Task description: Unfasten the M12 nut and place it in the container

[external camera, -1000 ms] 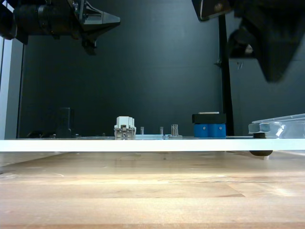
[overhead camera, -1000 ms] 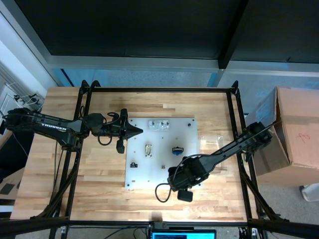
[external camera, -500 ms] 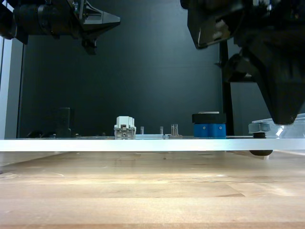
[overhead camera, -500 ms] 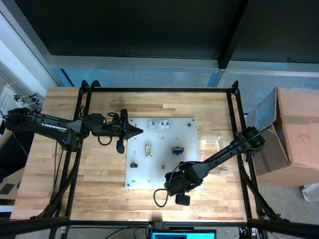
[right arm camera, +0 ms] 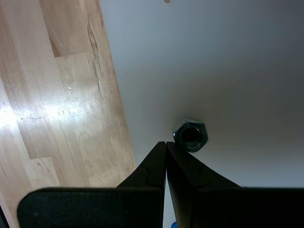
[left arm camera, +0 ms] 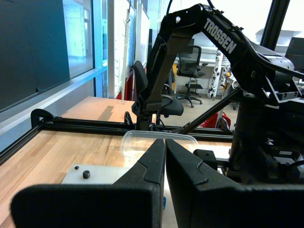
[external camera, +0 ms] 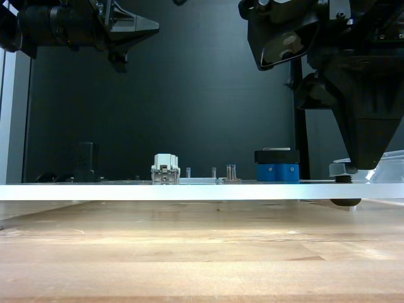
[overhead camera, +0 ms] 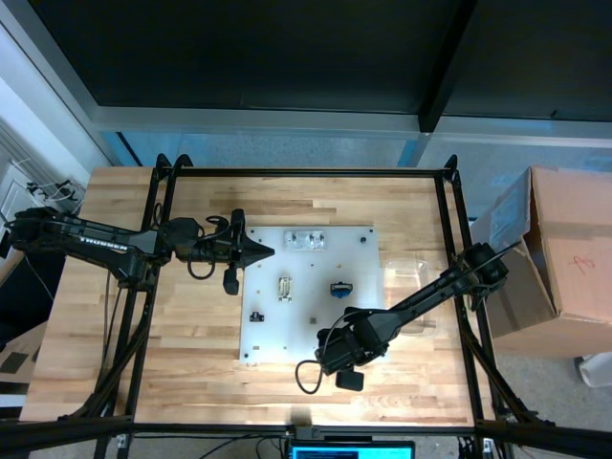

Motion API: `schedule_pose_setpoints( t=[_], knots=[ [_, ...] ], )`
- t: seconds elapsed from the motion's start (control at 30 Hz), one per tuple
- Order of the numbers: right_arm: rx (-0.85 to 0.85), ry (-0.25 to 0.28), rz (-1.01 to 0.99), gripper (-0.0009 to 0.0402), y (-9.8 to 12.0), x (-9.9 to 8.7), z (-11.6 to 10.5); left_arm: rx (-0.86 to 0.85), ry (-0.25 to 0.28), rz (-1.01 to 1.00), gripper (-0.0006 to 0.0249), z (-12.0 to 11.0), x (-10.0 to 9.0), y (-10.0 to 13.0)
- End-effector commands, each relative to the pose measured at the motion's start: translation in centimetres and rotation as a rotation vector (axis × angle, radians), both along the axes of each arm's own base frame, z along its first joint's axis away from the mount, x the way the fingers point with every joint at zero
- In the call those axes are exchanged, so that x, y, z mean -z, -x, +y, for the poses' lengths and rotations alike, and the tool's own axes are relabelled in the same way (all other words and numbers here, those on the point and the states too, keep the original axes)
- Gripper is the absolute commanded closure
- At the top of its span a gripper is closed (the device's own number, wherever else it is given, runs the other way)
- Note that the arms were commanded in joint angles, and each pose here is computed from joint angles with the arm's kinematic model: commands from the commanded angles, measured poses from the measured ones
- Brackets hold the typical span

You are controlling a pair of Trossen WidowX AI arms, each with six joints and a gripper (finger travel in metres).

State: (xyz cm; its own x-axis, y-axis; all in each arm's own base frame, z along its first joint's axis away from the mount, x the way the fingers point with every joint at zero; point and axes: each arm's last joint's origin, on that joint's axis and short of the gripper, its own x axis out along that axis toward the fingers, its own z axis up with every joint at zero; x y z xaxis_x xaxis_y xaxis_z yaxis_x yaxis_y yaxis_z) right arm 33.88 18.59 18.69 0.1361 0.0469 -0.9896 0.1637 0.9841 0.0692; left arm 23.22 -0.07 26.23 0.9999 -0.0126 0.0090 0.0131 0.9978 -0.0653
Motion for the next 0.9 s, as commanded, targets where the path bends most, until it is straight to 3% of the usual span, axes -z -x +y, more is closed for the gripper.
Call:
schedule_pose_setpoints(
  t=[0.03,0.13,0.23,0.3,0.47,0.77,0.9],
  knots=[
    [0.001,0.001,0.0,0.0393,0.0,-0.1,0.0,0.0,0.0,0.0,0.0243,0.0,0.0,0.0],
    [0.007,0.038,0.011,0.0393,0.2,0.0,-0.2,0.0,0.0,0.0,0.0243,0.0,0.0,0.0],
    [0.13,0.214,0.001,0.0393,0.9,-0.6,-1.2,0.0,0.0,0.0,0.0243,0.0,0.0,0.0],
    [0.146,0.231,-0.004,0.0394,1.2,-1.1,-1.4,0.0,0.0,0.0,0.0243,0.0,0.0,0.0],
    [0.151,0.2,-0.022,0.0393,1.5,-2.2,-1.4,0.0,0.0,0.0,0.0243,0.0,0.0,0.0],
    [0.097,-0.015,-0.013,0.0393,1.2,-5.1,-0.7,0.0,0.0,-0.001,0.0243,0.0,0.0,0.0],
    [0.073,-0.049,-0.043,0.0393,0.7,-6.2,-0.3,0.0,0.0,0.001,0.0243,0.0,0.0,0.0]
  ],
)
